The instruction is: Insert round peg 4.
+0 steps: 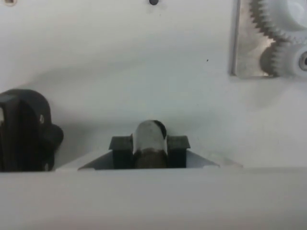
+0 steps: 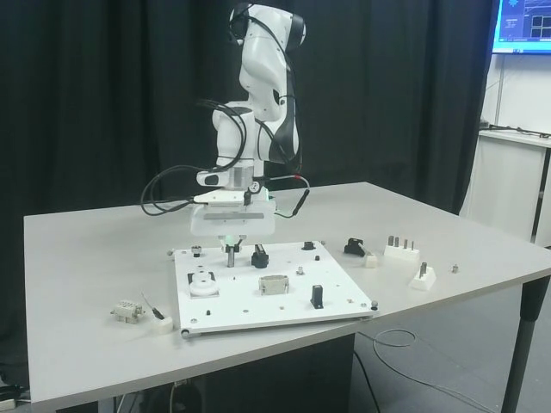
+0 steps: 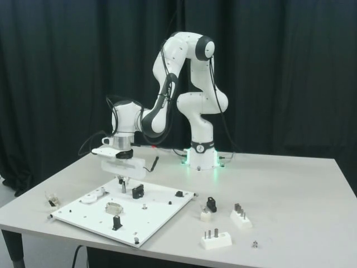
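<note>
Metal peg (image 1: pixel 149 143): upright, so it can enter its hole
Hand (image 1: pixel 149 152): clamped on peg, low over white board (image 2: pixel 284 297) on tabletop (image 2: pixel 86 258)

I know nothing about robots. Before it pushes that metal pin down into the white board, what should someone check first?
1. Peg held between the gripper fingers: ok.
2. Peg upright: ok, in both room views.
3. Peg tip over a hole in the white board: cannot tell, tip hides it.
4. Black knob clear of the fingers: ok, beside them, apart.
5. Gears out of the path: ok.
</note>
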